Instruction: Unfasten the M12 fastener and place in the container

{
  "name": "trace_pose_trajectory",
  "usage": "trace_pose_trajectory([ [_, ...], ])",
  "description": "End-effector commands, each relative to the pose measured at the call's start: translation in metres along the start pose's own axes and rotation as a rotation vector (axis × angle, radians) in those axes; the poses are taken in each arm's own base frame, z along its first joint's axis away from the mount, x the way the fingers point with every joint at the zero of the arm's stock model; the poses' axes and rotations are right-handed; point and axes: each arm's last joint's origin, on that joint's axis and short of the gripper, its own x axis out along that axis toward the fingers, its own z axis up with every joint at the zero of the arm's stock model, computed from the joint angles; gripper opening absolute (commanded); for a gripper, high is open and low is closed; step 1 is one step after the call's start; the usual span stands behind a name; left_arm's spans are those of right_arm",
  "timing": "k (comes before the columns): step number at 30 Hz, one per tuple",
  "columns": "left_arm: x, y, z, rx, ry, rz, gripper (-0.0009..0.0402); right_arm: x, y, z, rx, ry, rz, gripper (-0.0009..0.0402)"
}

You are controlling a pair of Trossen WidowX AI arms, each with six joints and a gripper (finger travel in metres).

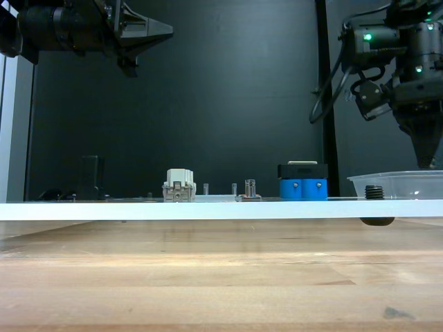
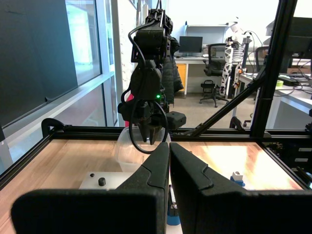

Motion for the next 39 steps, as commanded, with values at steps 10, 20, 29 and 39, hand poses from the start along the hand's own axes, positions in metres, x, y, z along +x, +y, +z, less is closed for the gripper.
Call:
trace_pose_trajectory([
  [10,0.0001,0.0000,-0.0001,0.000,0.000,0.000,0.0000,0.0011,-0.0027,-0.0014,-0.001,-0.016,-0.041,0.0026],
  [20,0.0001,0.0000,0.0000,0.000,0.000,0.000,0.0000,0.0011,-0.0027,-0.0014,0.002,-0.017,-0.041,0.0120],
  [29,0.0001,0.0001,-0.0001,0.000,0.000,0.000,0.0000,0.0011,-0.0027,-0.0014,0.001,-0.017,-0.041,0.0212],
  [39,0.0001,0.0000,-0.0001,0.000,0.000,0.000,0.0000,0.0011,-0.0027,-0.0015,0.002,-0.016,-0.041,0.0256],
])
